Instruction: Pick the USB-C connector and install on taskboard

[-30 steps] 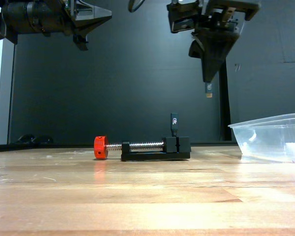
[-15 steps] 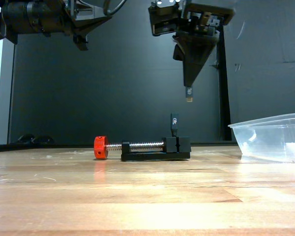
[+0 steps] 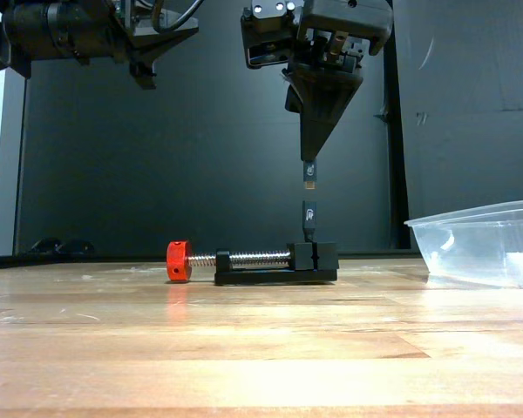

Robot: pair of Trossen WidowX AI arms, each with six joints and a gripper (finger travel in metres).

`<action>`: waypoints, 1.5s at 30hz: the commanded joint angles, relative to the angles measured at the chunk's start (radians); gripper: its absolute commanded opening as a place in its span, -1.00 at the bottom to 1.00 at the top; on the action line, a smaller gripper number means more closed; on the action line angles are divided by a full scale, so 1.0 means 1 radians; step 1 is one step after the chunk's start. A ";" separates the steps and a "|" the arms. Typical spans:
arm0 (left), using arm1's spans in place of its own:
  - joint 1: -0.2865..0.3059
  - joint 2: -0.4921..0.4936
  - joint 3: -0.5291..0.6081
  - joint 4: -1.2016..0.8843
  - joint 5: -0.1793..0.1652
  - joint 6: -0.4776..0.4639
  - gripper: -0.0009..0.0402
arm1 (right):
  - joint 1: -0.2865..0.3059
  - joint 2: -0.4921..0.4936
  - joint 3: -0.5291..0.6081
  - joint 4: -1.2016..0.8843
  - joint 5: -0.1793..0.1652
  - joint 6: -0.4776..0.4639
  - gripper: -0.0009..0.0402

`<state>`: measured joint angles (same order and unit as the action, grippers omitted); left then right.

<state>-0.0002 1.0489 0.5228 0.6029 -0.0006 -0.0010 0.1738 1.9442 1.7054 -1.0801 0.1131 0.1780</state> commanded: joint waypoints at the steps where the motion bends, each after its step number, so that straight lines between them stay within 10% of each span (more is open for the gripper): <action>1: 0.000 0.000 0.000 0.000 0.000 0.000 -0.96 | 0.000 0.010 -0.002 0.001 -0.001 -0.001 -0.96; 45: 0.000 0.000 0.000 0.000 0.000 0.000 -0.96 | -0.002 0.010 -0.042 0.041 -0.001 -0.027 -0.96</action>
<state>-0.0002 1.0489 0.5228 0.6029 -0.0010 -0.0006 0.1719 1.9514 1.6650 -1.0348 0.1131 0.1505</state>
